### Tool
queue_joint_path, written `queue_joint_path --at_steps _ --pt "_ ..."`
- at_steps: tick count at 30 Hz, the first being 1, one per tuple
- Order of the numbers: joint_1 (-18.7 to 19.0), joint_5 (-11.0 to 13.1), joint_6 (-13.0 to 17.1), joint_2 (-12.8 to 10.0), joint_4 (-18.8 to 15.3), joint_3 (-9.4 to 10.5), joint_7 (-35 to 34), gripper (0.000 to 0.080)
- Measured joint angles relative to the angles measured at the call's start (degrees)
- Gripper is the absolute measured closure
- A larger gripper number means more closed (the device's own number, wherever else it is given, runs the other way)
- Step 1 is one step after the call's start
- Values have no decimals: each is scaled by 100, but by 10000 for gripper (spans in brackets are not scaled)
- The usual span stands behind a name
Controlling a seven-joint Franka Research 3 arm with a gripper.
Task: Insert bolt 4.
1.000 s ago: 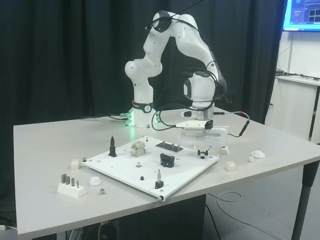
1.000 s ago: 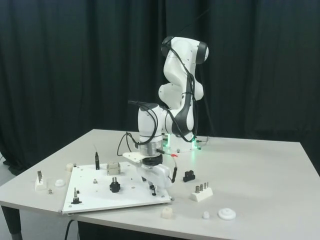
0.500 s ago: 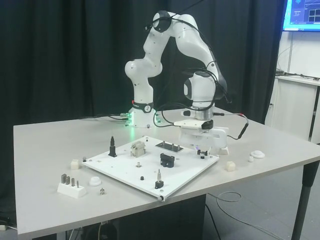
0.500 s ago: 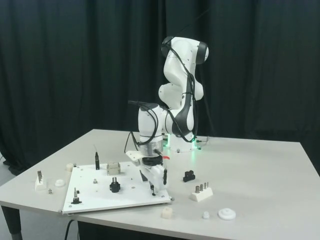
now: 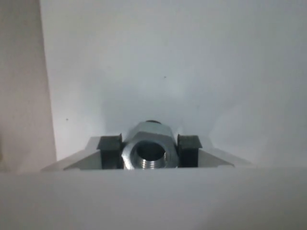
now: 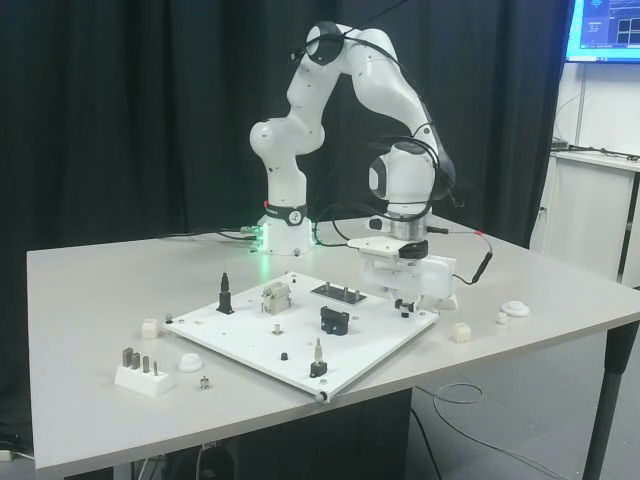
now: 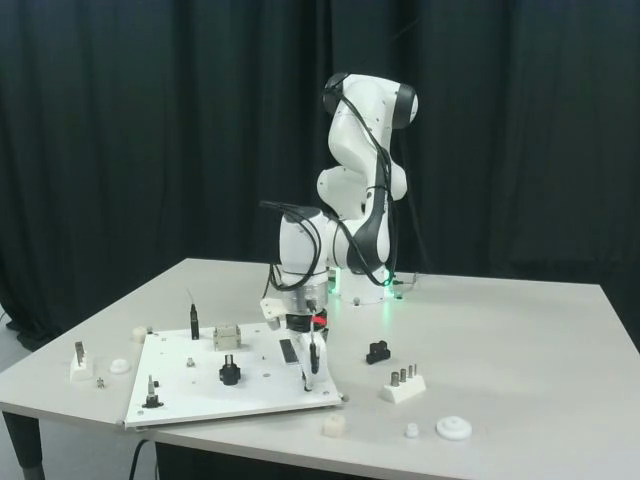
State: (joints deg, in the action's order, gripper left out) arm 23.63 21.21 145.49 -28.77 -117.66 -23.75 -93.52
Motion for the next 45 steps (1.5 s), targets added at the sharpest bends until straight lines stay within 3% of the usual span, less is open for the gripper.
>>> queue_joint_path --at_steps 28,45 --pt "-31 -75 -232 -74 166 -8 -2233 560" --pt "-32 -18 -232 -77 168 -11 -3085 560"
